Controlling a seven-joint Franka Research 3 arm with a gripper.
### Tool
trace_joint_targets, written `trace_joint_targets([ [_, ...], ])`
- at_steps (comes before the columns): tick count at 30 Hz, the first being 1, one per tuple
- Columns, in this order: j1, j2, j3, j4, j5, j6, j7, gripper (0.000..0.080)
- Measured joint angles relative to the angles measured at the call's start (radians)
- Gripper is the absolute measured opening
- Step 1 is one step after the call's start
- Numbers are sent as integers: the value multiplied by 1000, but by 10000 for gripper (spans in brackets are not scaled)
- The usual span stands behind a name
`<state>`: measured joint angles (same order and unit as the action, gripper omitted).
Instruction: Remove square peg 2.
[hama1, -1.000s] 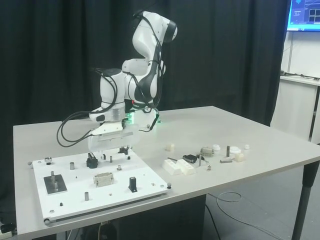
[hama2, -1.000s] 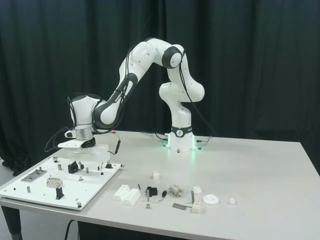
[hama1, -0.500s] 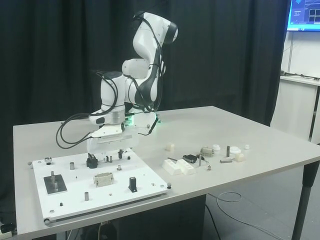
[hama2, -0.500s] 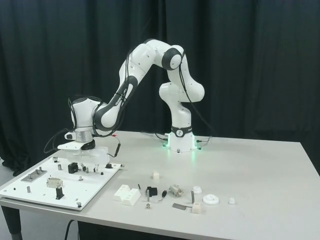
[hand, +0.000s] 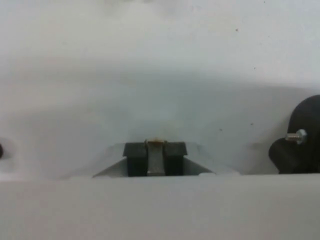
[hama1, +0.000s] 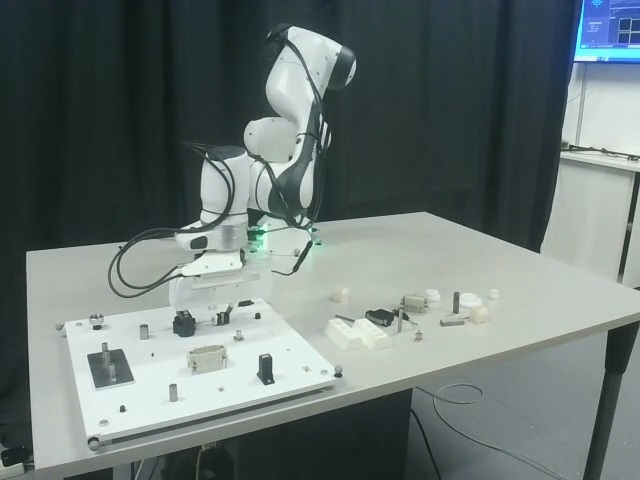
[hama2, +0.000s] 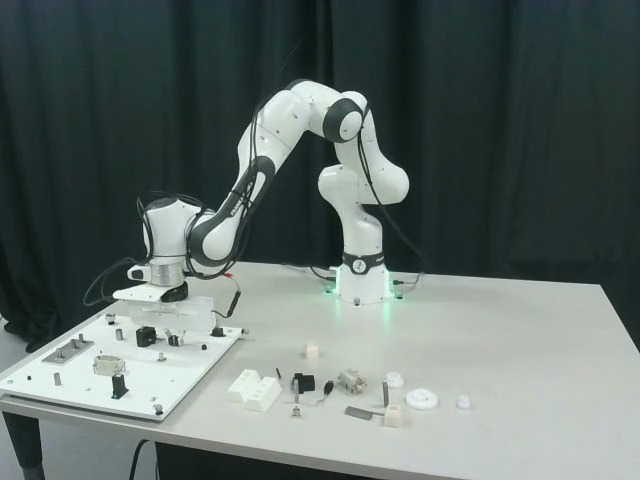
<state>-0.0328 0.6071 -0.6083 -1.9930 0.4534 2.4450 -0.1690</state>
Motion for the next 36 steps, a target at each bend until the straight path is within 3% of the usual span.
trace_joint_targets([
  [21,0,-18,-7,0,0,-19,0,68],
  [29,1,-46,-18,1,-6,-49,0,66],
  [36,2,-95,-28,3,-39,-81,-1,66],
])
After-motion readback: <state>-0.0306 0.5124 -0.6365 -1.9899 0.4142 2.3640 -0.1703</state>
